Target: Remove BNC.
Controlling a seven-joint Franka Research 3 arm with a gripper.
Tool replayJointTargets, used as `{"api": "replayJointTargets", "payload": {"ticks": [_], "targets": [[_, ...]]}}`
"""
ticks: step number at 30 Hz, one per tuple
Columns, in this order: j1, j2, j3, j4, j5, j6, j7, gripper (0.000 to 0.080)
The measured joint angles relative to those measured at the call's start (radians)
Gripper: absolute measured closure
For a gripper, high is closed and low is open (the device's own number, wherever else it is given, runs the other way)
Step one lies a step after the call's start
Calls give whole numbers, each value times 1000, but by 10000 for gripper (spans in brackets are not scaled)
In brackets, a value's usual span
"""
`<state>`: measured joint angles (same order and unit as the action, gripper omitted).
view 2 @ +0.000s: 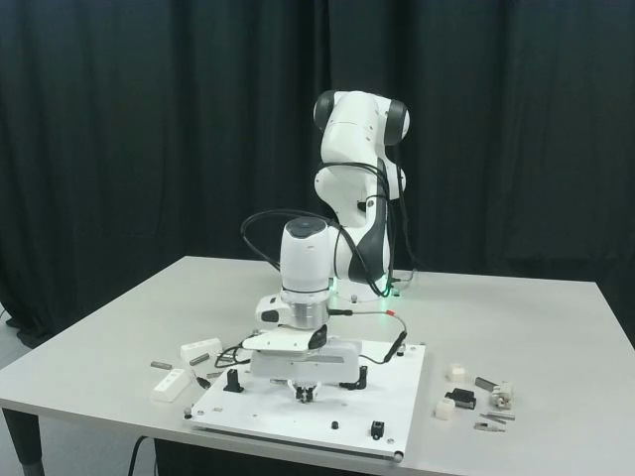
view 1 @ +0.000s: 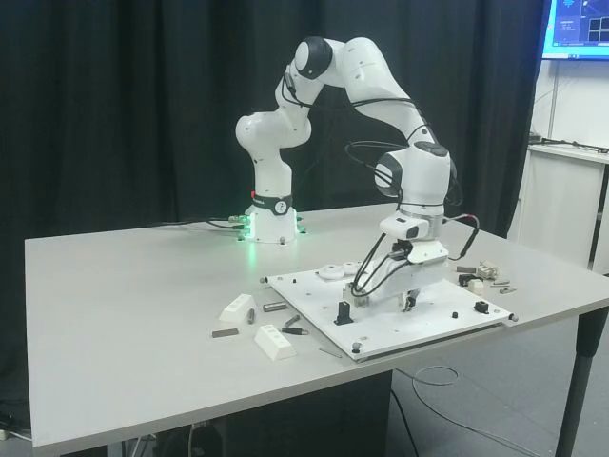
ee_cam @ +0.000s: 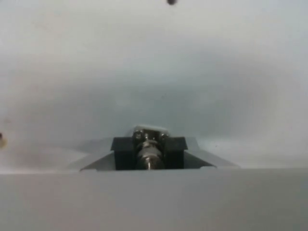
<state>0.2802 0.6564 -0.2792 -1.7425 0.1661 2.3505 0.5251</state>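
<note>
You have the gripper (view 1: 409,303) low over the white board (view 1: 433,328); BNC connector (ee_cam: 149,153) sits directly beneath, axis upright; grip state unclear.

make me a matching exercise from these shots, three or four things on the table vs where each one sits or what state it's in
Things:
1. gripper
2. white board
3. arm base
4. two white blocks

Places or states:
A. lying flat near the table's front edge, under the arm's wrist
B. on the bare grey table, beside the board
C. lit green, far side of the table
D. low over the board, at the BNC connector

Pairs: 1-D, 2-A, 3-C, 4-B
</note>
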Motion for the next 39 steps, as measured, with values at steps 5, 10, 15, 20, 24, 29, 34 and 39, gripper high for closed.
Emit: {"api": "replayJointTargets", "payload": {"ticks": [5,10,15,20,24,29,34,39], "targets": [[-2,0,0,1,6,-4,-61,677],[-2,0,0,2,6,-6,-119,677],[-2,0,0,3,6,-9,-194,678],[-3,0,0,5,6,-14,-251,679],[-3,0,0,7,6,-18,-296,679],[-3,1,0,9,6,-22,-336,679],[-4,2,0,13,6,-27,-370,680],[-5,2,0,15,6,-30,-401,680]]}}
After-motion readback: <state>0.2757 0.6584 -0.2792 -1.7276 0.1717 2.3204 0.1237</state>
